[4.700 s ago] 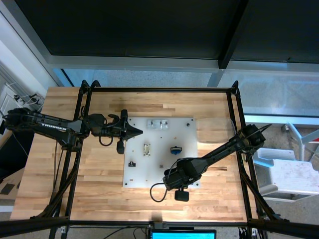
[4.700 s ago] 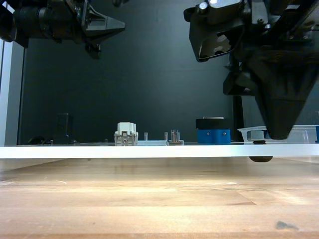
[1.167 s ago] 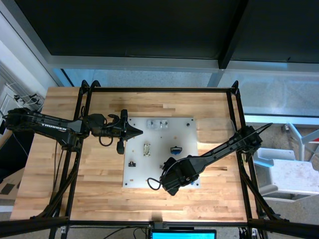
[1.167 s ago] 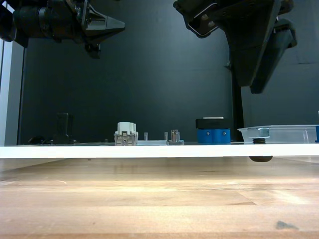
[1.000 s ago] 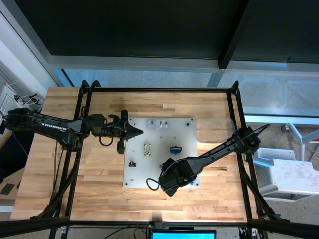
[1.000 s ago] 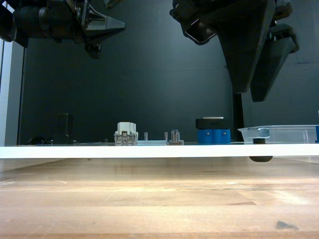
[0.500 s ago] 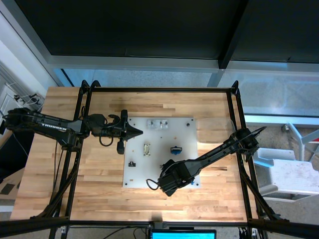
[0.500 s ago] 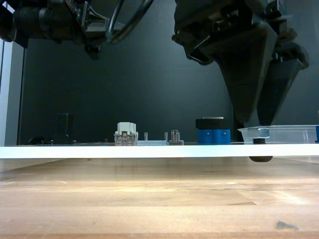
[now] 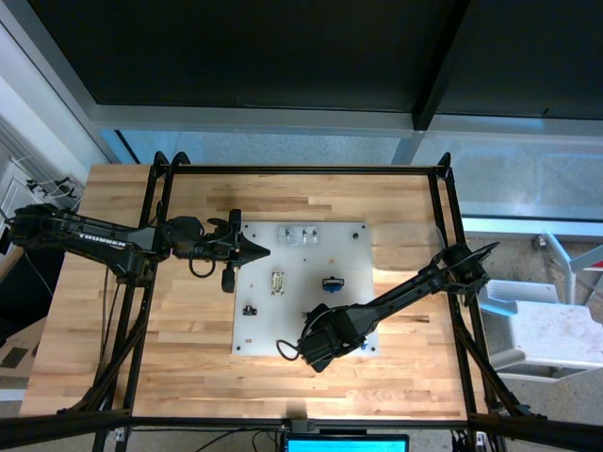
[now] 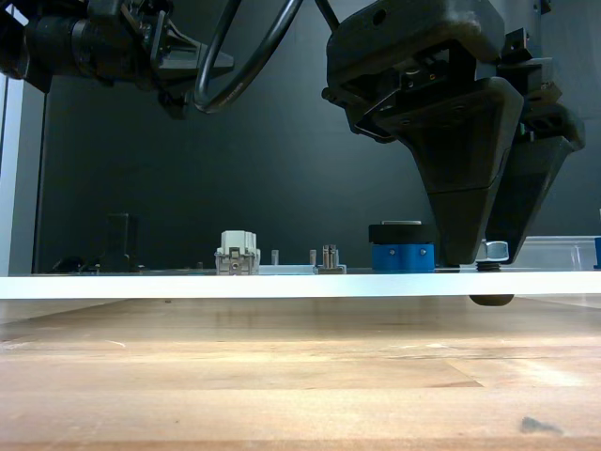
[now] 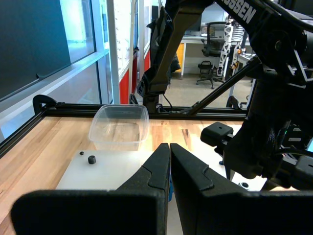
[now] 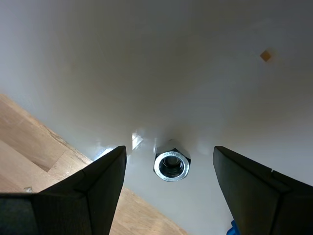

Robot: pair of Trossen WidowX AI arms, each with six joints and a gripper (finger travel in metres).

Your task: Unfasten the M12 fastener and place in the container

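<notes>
On the desk point(image 9: 188, 377), the container point(image 11: 120, 106) sits by the white board's point(image 9: 259, 325) right edge. The left hand point(image 11: 169, 147), pressed together, hangs at the board's left edge. The right hand point(image 10: 483, 256) is spread apart around the M12 fastener point(image 12: 171, 166) on its stud point(image 10: 488, 267). A crooked squeeze could let it slip.

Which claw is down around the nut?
The right claw, open, straddling the nut on its stud; the left claw hangs shut, high over the left edge of the board.

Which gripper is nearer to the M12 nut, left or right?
Right. The right gripper hangs open directly over the M12 nut, one finger on each side. The left gripper is shut, raised over the white board's far left part.
</notes>
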